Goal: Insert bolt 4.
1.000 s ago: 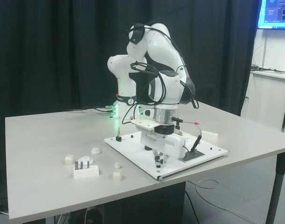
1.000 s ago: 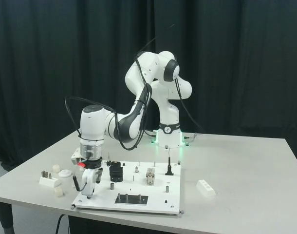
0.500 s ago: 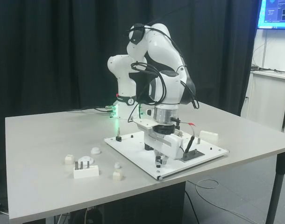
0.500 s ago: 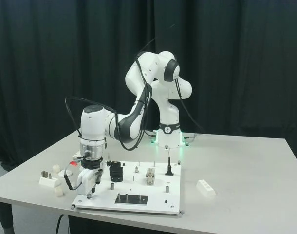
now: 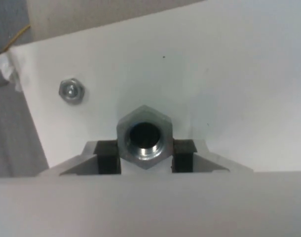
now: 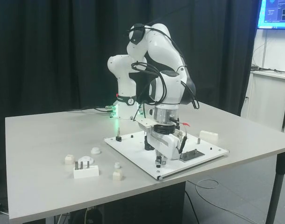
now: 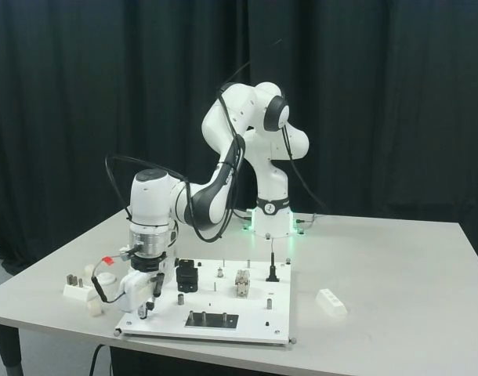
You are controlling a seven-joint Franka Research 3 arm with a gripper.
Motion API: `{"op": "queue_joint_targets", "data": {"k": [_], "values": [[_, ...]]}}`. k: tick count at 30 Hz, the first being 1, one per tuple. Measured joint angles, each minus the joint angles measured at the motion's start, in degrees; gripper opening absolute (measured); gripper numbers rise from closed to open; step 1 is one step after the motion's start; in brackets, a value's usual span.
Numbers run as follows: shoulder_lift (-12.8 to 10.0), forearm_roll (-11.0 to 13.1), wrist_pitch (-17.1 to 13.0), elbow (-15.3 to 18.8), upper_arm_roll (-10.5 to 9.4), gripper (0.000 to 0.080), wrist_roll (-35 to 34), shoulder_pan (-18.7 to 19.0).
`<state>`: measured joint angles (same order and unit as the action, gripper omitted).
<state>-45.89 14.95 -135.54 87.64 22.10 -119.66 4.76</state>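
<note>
In the wrist view a grey hexagonal bolt head (image 5: 143,136) with a dark round hollow sits between my two black pads (image 5: 108,159), pressed from both sides. My gripper (image 5: 144,159) is shut on it, low over the white board (image 5: 229,74) near its corner. From the room, the gripper (image 6: 159,161) (image 7: 147,310) stands upright at the front corner of the board (image 6: 133,142) (image 7: 251,313). The bolt's shank is hidden beneath its head.
A small grey nut (image 5: 71,91) marks the board's corner. The board carries a black fixture (image 7: 186,276), a black plate with pegs (image 7: 211,319) and an upright black peg (image 7: 271,266). A white holder with pegs (image 6: 85,170), small white parts (image 6: 117,175) and a white block (image 7: 331,301) lie beside it.
The wrist has turned about its upright axis, swinging the hand body and its cable around. The fingertips stay at the same spot on the board, still closed on the bolt.
</note>
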Motion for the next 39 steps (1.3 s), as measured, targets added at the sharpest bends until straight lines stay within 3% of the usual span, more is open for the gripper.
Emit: {"op": "queue_joint_targets", "data": {"k": [25,30,39], "values": [[-0.5,0.8,0.0,-0.5,0.78,0.0223,-13.4,0.6],[-0.8,3.6,0.5,-0.7,1.99,0.0223,-14.4,1.3],[-2.1,9.5,1.9,-1.3,6.11,0.0223,-14.4,4.1]]}}
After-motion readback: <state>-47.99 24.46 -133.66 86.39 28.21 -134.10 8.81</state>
